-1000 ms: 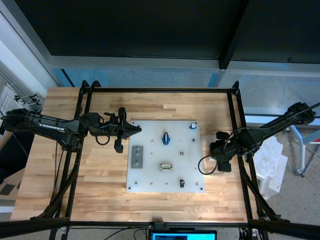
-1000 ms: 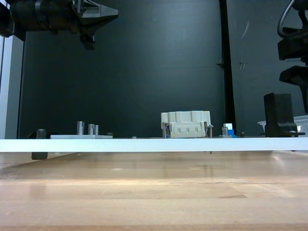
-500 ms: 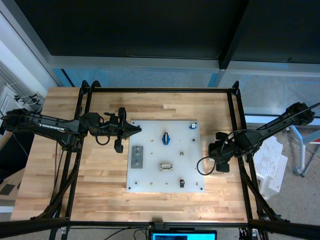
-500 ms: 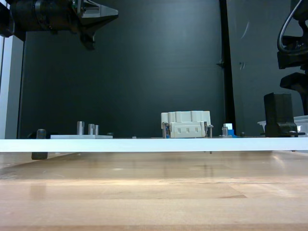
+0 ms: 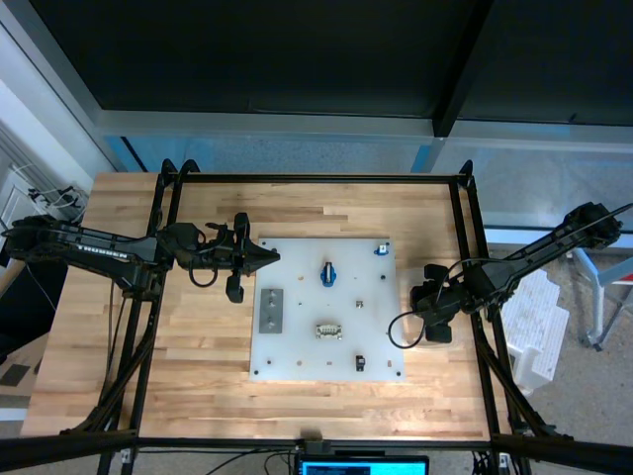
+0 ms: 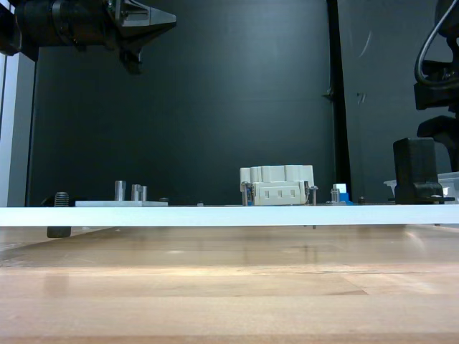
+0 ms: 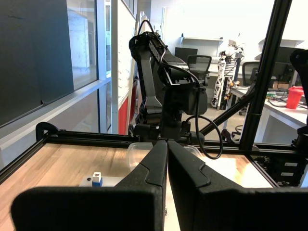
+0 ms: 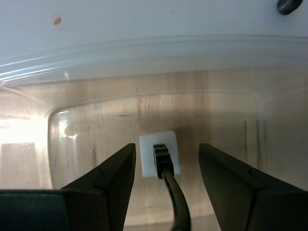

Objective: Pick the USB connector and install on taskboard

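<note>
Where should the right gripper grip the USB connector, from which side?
Probably its dark body, from above: the USB connector rests on a white block in the clear tray, cable trailing off one end, so the open right gripper closes across its sides. The left gripper hangs shut above the taskboard's left edge.

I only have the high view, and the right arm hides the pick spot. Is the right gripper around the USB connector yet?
Observer: Yes, the right gripper is open, its fingers either side of the USB connector, not touching it.
Operator: What holds the connector?
Observer: A white block in a clear tray; a dark cable runs off it.
Operator: And the left gripper?
Observer: The left gripper is shut, high above the taskboard's left side.
</note>
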Available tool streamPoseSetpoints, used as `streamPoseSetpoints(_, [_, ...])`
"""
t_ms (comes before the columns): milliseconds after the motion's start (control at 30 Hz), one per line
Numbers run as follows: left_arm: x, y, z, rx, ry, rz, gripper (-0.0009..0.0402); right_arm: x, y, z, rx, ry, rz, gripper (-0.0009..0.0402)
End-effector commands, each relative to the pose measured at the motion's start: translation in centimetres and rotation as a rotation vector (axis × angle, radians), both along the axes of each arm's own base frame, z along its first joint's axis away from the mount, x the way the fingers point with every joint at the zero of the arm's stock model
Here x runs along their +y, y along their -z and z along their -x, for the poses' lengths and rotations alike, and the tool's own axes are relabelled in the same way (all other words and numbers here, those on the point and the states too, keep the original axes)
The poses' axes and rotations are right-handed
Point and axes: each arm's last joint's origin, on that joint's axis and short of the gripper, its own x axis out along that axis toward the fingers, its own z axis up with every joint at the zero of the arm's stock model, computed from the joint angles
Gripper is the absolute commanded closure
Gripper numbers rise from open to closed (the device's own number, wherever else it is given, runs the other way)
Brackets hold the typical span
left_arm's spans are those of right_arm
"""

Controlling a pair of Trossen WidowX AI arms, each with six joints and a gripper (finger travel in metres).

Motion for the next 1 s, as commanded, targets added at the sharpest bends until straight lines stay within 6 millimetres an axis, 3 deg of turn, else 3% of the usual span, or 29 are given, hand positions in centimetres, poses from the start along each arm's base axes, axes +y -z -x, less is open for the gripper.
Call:
streamPoseSetpoints(33, [0.0,0.0,-0.01,0.0,0.0,0.0,0.0393,0.02,0.19,0.06,0.0,-0.002,-0.002,0.0213])
streamPoseSetpoints(1000, [0.0,0.0,-0.01,0.0,0.0,0.0,0.0393,0.11,-0.21,0.11,0.018,-0.009,-0.01,0.0392])
